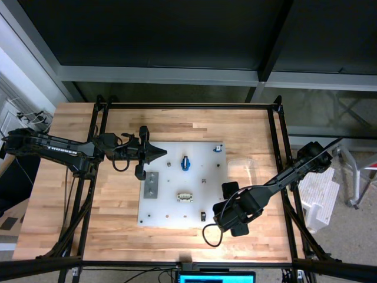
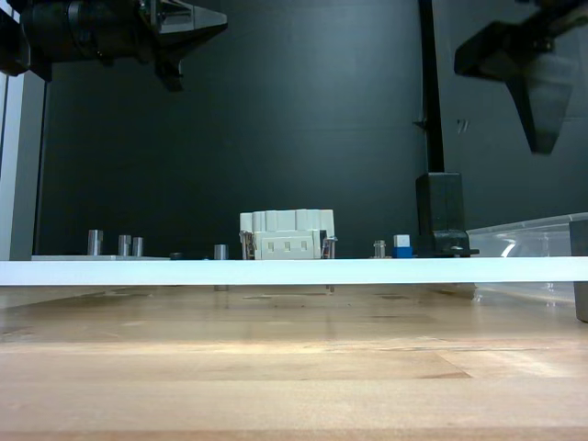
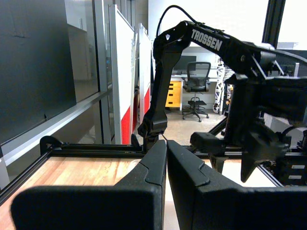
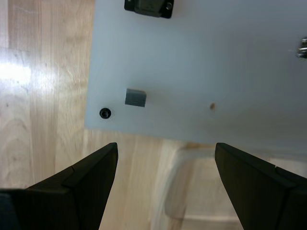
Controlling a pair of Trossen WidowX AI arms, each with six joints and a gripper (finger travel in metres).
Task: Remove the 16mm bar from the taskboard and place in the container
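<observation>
The white taskboard [image 1: 200, 197] lies mid-table, with a grey metal block [image 1: 152, 186] at its left. In the low view several short metal bars [image 2: 124, 244] stand upright at the board's left; I cannot tell which is the 16mm bar. The clear container [image 1: 242, 171] sits on the wood against the board's right edge. My left gripper [image 1: 160, 153] hovers over the board's far left corner, shut and empty, with its fingertips together in the left wrist view [image 3: 165, 143]. My right gripper [image 1: 231, 203] hangs high over the board's right side and is open and empty [image 4: 165, 146]. Below it are a board corner [image 4: 216, 72] and the container [image 4: 192, 191].
A blue knob [image 1: 185, 163] and a silver connector [image 1: 185, 197] stand mid-board. A black fitting [image 1: 203, 215] sits near the front edge. A tall black block [image 2: 441, 216] rises at the board's right in the low view. A black frame [image 1: 274, 147] borders the table.
</observation>
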